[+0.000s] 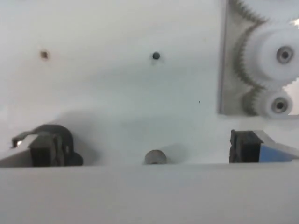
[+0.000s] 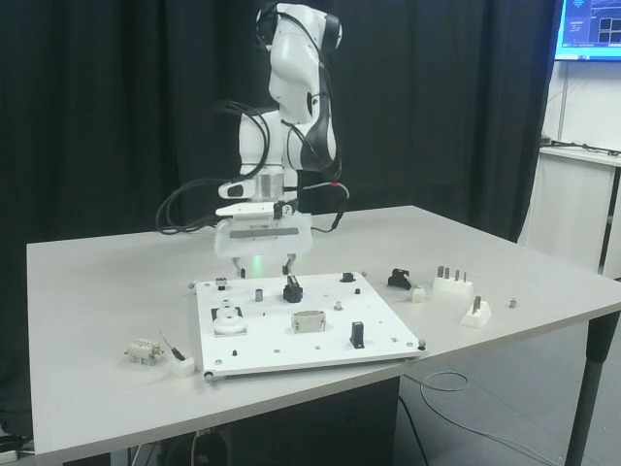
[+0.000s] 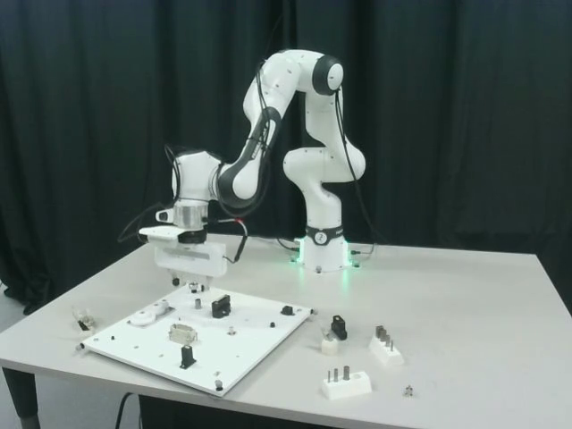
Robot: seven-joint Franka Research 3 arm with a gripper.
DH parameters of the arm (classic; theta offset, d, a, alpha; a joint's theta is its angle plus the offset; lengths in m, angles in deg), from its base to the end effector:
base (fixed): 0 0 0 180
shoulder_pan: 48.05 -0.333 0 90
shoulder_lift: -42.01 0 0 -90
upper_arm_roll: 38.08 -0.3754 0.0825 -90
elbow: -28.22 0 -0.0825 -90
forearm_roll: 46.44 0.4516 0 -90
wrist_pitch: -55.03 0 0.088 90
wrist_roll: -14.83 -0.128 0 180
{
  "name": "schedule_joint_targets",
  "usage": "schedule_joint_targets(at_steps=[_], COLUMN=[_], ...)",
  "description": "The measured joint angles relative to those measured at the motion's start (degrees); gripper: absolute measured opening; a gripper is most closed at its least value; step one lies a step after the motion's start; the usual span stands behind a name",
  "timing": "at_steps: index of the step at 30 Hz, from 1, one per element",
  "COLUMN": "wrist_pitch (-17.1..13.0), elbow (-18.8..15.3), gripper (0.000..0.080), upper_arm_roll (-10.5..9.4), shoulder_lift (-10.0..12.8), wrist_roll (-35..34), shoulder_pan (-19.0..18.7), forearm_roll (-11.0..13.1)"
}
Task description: Pick round peg 3.
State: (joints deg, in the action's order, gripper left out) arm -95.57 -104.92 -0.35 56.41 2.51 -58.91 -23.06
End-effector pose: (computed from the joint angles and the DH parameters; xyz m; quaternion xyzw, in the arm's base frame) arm 0.5169 -0.2729 0.2471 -0.8742 0.4801 -0.0675 0.0257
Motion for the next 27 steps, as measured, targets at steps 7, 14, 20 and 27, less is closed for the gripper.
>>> schedule_joint_targets(at_steps=[7, 14, 20, 27], wrist_pitch=[2.62, 4.4, 5.19, 5.82], elbow=[1.5, 3.01, 3.95, 4.73], gripper=[0.0798, 0.0799, 0.08, 0.08], upper_arm_roll=[0.72, 1.28, 1.71, 2.09], shoulder_lift=[-1.37, -1.54, -1.54, -1.52], wrist_roll=[0.0, 0.0, 0.0, 0.0], shoulder_pan=[0.0, 0.0, 0.0, 0.02], forearm_roll=[-2.2, -2.88, -3.66, -3.95])
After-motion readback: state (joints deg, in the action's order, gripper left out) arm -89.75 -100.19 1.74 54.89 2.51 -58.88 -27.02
